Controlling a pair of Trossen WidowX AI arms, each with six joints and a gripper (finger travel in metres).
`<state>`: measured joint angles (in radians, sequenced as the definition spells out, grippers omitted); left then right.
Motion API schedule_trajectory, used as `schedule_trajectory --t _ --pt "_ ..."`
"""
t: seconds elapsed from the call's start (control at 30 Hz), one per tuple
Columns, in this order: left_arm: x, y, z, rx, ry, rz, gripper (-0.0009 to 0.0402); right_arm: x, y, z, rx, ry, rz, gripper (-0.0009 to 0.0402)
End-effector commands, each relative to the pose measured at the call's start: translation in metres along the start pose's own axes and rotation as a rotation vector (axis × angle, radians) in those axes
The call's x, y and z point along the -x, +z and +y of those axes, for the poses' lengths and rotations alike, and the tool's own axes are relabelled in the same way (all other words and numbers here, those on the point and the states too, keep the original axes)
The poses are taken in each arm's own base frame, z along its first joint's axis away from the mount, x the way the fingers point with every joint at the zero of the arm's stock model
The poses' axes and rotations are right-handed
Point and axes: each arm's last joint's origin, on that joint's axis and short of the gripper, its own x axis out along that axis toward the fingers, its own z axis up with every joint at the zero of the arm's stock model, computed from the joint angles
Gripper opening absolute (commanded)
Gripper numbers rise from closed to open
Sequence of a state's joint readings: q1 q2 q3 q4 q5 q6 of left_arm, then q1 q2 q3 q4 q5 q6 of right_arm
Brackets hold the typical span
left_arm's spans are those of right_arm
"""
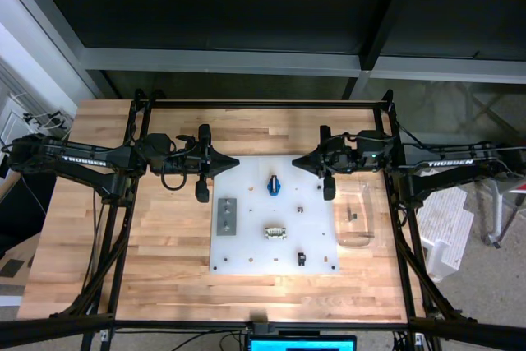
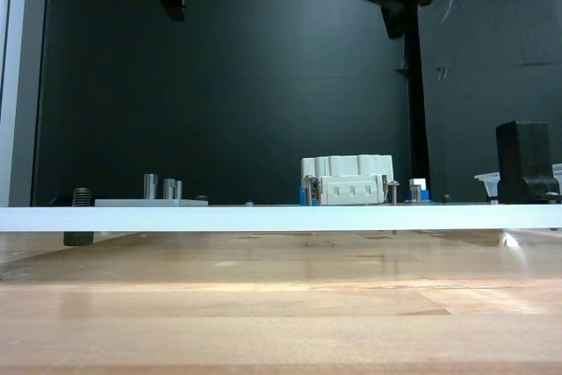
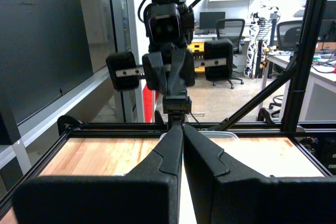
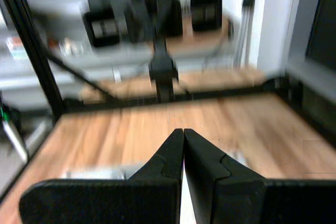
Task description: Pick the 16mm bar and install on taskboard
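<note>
As wrist views showed us both pressed together, left end effector and right end effector hung facing, apart, above the far edge of the taskboard, we could not tell where the 16mm bar lay.

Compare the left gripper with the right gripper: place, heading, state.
The left gripper hangs over the board's far-left corner; the right gripper over its far edge, right of middle. The left gripper points rightward, the right gripper leftward. Both are shut and empty. I cannot tell where the 16mm bar is.

The bar, a small dark piece, lies free in the clear tray just right of the white board.
</note>
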<state>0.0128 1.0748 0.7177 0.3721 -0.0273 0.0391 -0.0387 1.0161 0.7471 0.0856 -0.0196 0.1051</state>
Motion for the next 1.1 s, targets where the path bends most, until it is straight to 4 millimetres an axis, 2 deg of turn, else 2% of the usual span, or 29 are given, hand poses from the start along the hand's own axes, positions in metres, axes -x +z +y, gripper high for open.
schedule_trajectory --t 0.03,0.37,0.63,1.1 --pt "0.000 0.000 0.000 0.000 0.000 0.000 0.0000 0.003 0.002 0.003 0.001 -0.002 0.129 0.0000" --pt "0.000 0.000 0.000 0.000 0.000 0.000 0.0000 0.024 0.008 0.016 -0.008 0.006 0.488 0.0000" --pt "0.000 0.000 0.000 0.000 0.000 0.000 0.0000 0.031 0.001 0.024 0.016 -0.025 0.730 0.0000" --pt "0.000 0.000 0.000 0.000 0.000 0.000 0.0000 0.043 -0.016 0.037 0.019 -0.036 0.980 0.0000"
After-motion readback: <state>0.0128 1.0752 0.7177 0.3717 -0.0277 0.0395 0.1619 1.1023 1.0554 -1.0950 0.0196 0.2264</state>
